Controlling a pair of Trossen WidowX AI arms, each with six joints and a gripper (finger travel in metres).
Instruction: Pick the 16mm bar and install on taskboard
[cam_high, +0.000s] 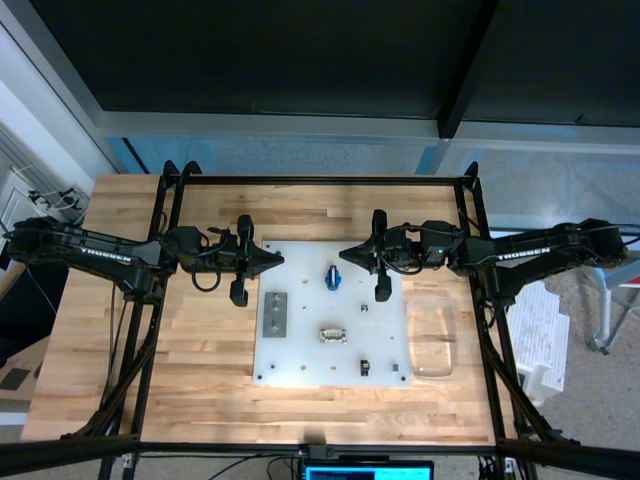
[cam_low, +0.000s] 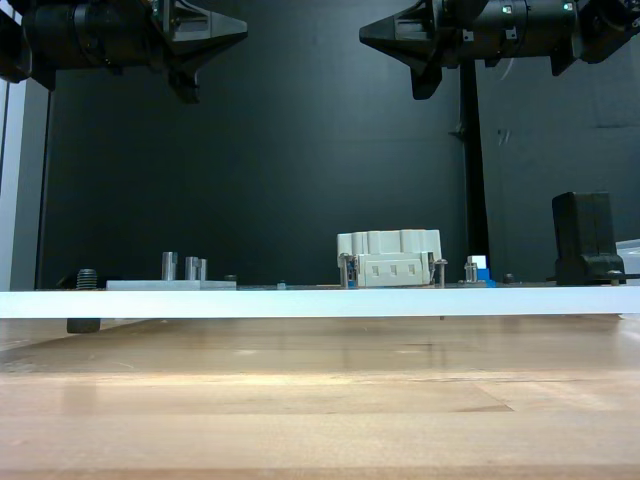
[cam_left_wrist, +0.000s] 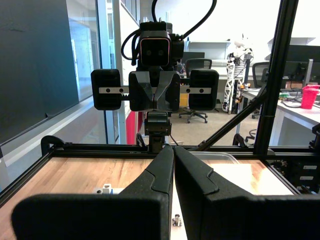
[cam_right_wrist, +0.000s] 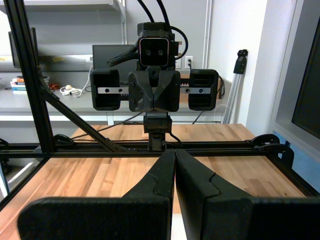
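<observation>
Robotics lab inside an open office.
A left arm (cam_high: 90, 250) and right arm (cam_high: 540, 250) flank a taskboard (cam_high: 305, 270) on a framed wooden table (cam_high: 180, 330); office chairs (cam_left_wrist: 195, 112), desks (cam_left_wrist: 300, 107), a monitor (cam_right_wrist: 112, 54) and a tripod (cam_right_wrist: 241, 60) stand around.

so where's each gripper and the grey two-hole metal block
left gripper (cam_high: 279, 259): high view, shut fingertips, above white taskboard's (cam_high: 300, 350) far-left corner
right gripper (cam_high: 343, 255): high view, shut fingertips, above taskboard's far edge
grey two-hole metal block (cam_high: 274, 313): high view, top face

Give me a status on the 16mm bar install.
Done: nothing visible. In hand: nothing; the left gripper and right gripper hover high over the far part of the taskboard, facing each other, fingers shut on nothing. Left: everything. I cannot pick out the 16mm bar in any view, so finding, grasping and installing it all remain.
</observation>
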